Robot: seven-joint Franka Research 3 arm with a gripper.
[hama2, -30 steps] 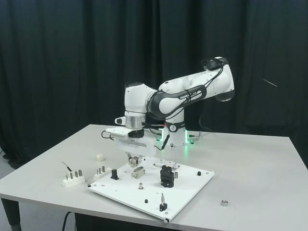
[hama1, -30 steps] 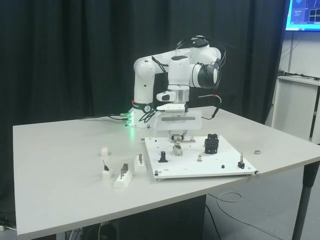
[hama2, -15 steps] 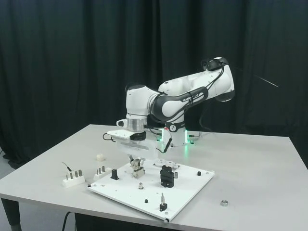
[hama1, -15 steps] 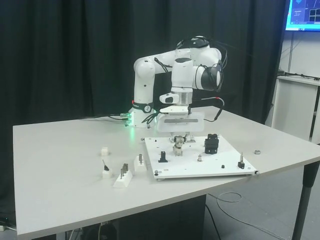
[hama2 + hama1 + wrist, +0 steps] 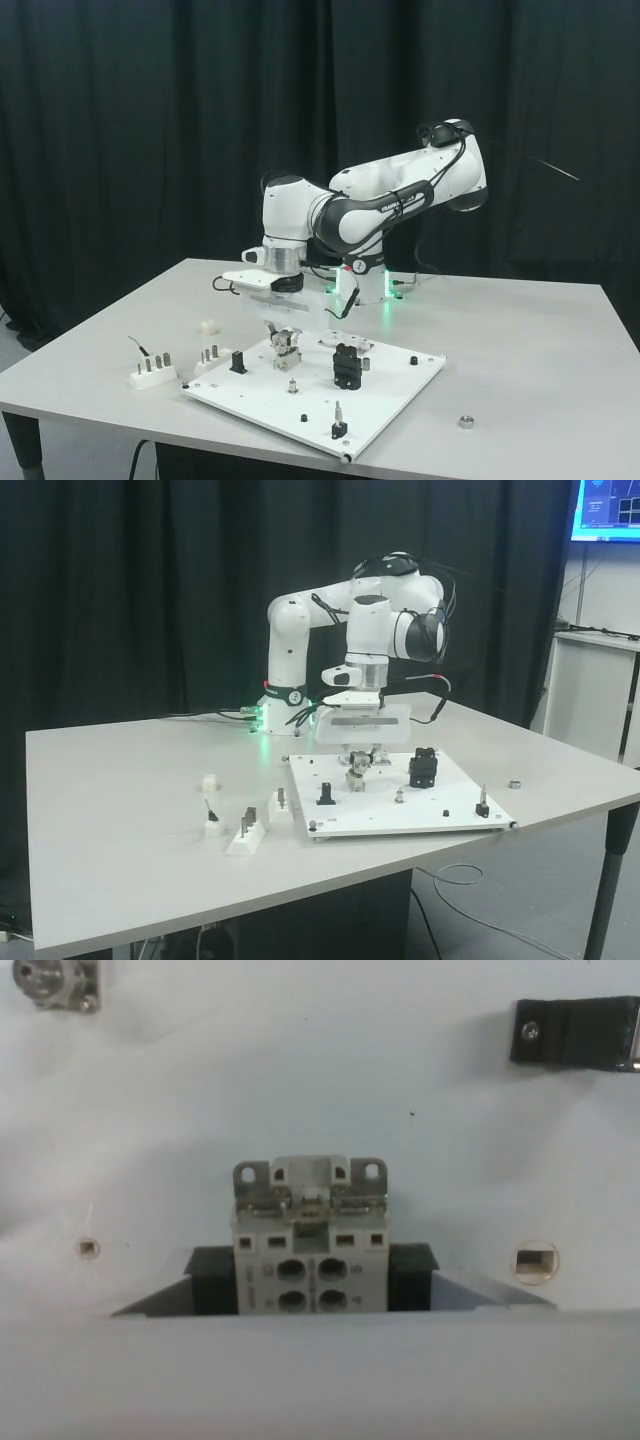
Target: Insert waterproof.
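"Waterproof connector [image 5: 310, 1260], where did it sit?"

"On the white board [image 5: 420, 815], toward the board's edge nearest the arm's base and about midway along that edge. It stood on the board, seated in a black holder."

"What had changed over the last second?"

"The gripper [image 5: 358, 752] had been low, right at the connector. It then rose and hung just above it, apart from it. The arm's wrist had lifted with it. The connector itself had not shifted on the board."

"Was the gripper wide or narrow?"

"I could not tell. Nothing was carried in it that I could see."

"Which way did the connector point?"

"It stood upright, with its long axis rising from the board. The grey face with four round openings, two over two, was turned up toward the wrist camera. A metal clip with two small eyelets sat along one side of that face."

"Anything else close by?"

"A black block [image 5: 423, 767] stood on the same board, further from the arm's base than the connector and well apart from it. The board lay on the grey table [image 5: 120, 780]."
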